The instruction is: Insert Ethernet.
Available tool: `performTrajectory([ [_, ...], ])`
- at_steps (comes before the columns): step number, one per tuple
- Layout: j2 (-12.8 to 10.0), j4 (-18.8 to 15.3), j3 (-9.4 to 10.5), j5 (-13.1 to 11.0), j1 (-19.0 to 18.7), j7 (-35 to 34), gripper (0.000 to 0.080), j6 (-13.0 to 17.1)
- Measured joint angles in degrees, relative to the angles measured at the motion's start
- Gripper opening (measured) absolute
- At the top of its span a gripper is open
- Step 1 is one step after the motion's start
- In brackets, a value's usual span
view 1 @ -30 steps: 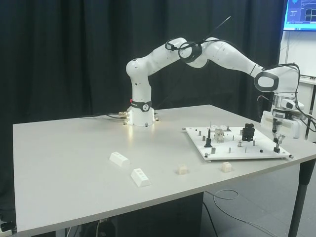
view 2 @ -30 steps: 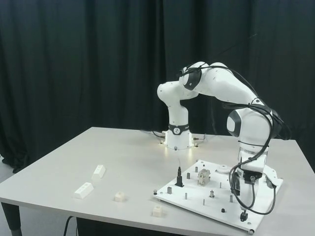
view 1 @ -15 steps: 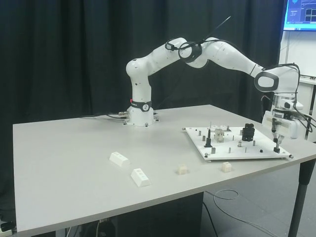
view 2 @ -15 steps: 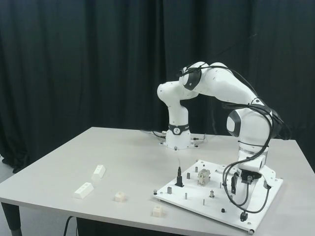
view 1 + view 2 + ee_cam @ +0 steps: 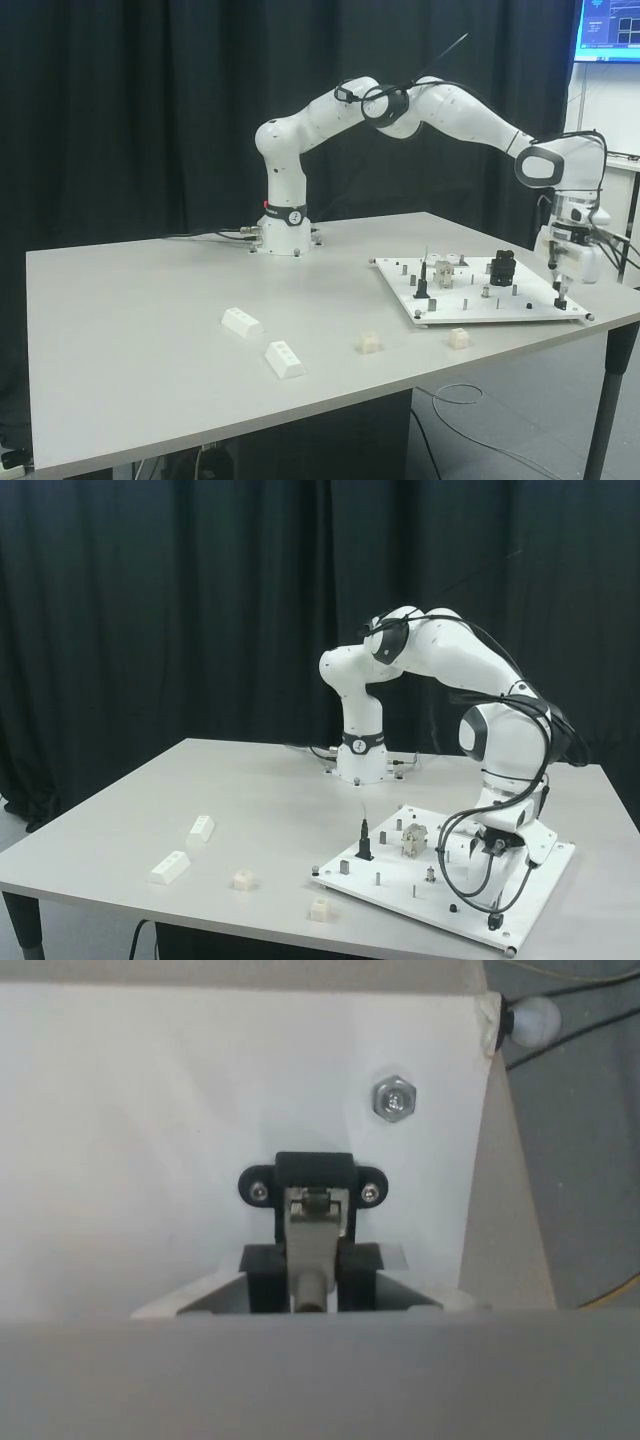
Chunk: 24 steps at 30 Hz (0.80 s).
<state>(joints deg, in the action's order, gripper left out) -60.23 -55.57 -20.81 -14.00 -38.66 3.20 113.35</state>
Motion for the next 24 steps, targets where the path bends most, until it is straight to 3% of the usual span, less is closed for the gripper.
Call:
performTrajectory([
  [24, -0.2, 0.3, 0.00, -0.5, 0.2, 1.3, 0.0096, -0.1],
])
